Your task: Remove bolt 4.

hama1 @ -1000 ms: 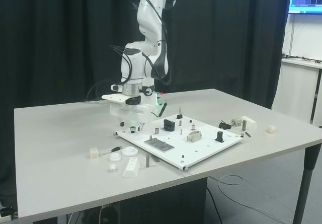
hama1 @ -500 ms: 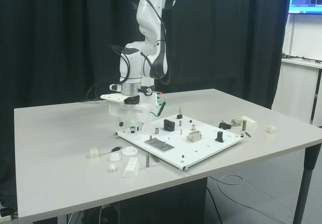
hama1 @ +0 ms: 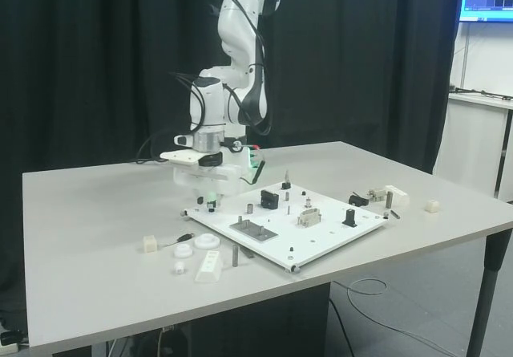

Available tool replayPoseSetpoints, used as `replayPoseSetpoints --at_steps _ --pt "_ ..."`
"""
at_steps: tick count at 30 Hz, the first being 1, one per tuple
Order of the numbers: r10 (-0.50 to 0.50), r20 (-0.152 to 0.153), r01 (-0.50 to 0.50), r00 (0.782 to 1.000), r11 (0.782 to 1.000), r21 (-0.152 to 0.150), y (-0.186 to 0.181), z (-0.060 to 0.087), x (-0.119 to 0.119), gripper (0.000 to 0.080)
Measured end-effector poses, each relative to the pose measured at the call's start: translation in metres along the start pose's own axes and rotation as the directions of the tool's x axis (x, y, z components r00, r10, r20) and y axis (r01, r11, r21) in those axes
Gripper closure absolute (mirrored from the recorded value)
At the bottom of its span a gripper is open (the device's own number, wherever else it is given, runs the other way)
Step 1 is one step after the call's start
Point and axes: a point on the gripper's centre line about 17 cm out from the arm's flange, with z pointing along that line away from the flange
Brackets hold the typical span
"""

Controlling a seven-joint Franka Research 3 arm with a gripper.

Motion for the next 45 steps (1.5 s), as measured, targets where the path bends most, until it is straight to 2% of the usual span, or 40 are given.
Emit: replayPoseSetpoints --at_steps 2,3,7,12,13,24,28,34,39,42,45 --pt "0.001 0.000 -0.001 1.000 1.000 0.012 -0.0037 0.0004 -0.0007 0.0258" --pt "0.000 0.000 0.000 1.000 1.000 0.017 -0.0055 0.0007 -0.0011 0.0440" --pt "-0.007 0.000 0.007 1.000 0.999 0.032 -0.0086 0.0014 -0.0018 0.0440" --pt "-0.009 0.001 0.009 1.000 0.999 0.036 -0.0082 0.0013 -0.0018 0.0440" --pt "-0.010 0.001 0.010 1.000 0.999 0.036 -0.0081 0.0013 -0.0019 0.0577" --pt "-0.079 0.002 0.079 0.997 0.996 0.037 -0.0081 0.0012 -0.0023 0.0577" --pt "-0.151 0.001 0.151 0.988 0.988 0.037 -0.0086 0.0013 -0.0023 0.0577" --pt "-0.298 0.002 0.297 0.955 0.954 0.039 -0.0086 0.0013 -0.0024 0.0577" --pt "-0.402 0.006 0.401 0.916 0.915 0.042 -0.0083 0.0011 -0.0029 0.0577" --pt "-0.468 0.008 0.467 0.884 0.883 0.045 -0.0083 0.0011 -0.0028 0.0577" --pt "-0.541 0.010 0.540 0.841 0.840 0.049 -0.0083 0.0010 -0.0030 0.0577"
